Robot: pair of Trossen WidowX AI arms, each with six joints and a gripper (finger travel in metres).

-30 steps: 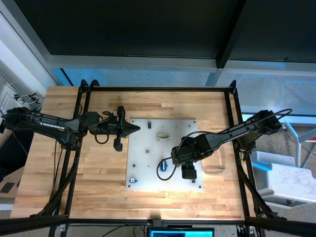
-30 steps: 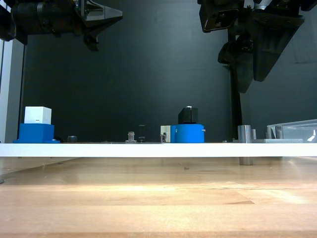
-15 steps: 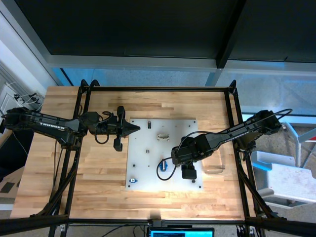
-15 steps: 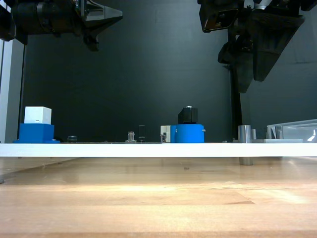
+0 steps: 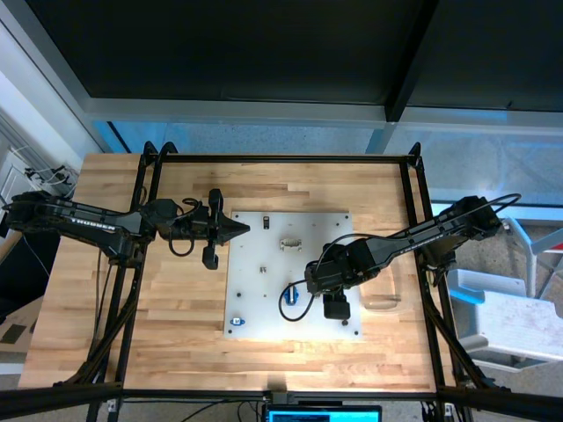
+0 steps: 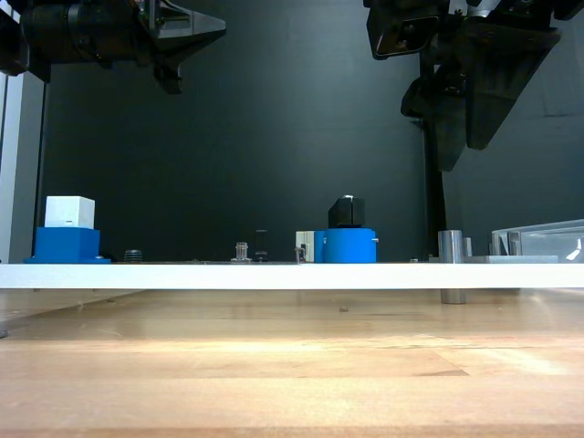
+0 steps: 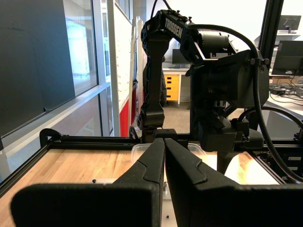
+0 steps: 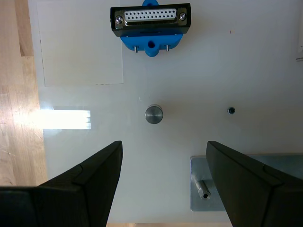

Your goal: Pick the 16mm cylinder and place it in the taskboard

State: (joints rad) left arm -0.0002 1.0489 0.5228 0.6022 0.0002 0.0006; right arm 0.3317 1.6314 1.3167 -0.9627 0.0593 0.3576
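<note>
wooden table (image 5: 176, 308) beside glass walls (image 7: 83, 52) — left gripper (image 5: 239, 227) pressed together at taskboard (image 5: 264, 299) edge, right gripper (image 8: 163, 151) spread above cylinder (image 8: 153, 114).

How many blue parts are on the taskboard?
2 blue parts: one at the taskboard's near-left corner, one near its middle. Others may be hidden. Right gripper, jaws open, over the board; left gripper, jaws shut, over its left edge.

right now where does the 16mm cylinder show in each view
High view: cannot pick it out; open right claw hangs over that part of the taskboard.
Low view: cylinder stands upright in the board, right of the round blue fitting.
Left wrist view: not in it; shut left claw hangs at the board's left edge.
Right wrist view: its round top, seated in the board below the claw.
Shared landmark: the white taskboard.
</note>
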